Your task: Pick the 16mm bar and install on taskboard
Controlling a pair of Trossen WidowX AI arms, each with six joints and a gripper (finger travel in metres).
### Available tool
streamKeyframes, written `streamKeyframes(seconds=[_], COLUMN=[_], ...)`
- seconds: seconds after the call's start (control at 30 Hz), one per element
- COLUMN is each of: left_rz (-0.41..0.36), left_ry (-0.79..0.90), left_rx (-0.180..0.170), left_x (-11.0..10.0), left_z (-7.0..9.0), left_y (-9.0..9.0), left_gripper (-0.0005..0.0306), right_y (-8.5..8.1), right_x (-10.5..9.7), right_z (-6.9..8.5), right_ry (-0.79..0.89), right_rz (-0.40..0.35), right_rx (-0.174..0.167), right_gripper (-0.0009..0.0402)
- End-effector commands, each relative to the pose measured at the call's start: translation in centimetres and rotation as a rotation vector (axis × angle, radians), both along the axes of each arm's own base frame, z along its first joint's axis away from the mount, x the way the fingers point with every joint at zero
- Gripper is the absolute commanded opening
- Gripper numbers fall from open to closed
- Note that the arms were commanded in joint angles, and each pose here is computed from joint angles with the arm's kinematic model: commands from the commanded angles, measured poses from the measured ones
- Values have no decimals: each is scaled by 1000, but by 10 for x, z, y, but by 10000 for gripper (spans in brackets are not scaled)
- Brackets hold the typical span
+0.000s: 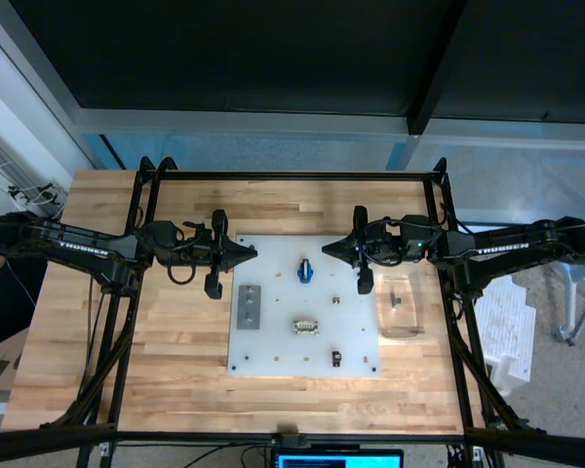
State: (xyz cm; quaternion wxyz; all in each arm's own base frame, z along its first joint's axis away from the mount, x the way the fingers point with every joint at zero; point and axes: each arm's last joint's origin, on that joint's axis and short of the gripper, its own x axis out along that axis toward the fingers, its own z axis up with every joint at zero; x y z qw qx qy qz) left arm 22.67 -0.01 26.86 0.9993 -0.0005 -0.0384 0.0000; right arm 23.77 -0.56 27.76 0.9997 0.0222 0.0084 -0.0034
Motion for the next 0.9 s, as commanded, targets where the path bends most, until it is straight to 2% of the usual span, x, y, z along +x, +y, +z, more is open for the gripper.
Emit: streamKeyframes(seconds=[0.03,0.5,0.9], left_rz=[0,0,0], left_ry=[0,0,0], left_rx=[0,0,0], left_x=[0,0,0], left_z=[0,0,0], left_y=[0,0,0], left_gripper=[0,0,0], right_y=[0,0,1], right_x=[0,0,5], right_z=[6,5,16], right_ry=[-66,-45,259], right_rz=[2,2,2], right_rx=[-1,4,9], right_gripper=[0,0,0])
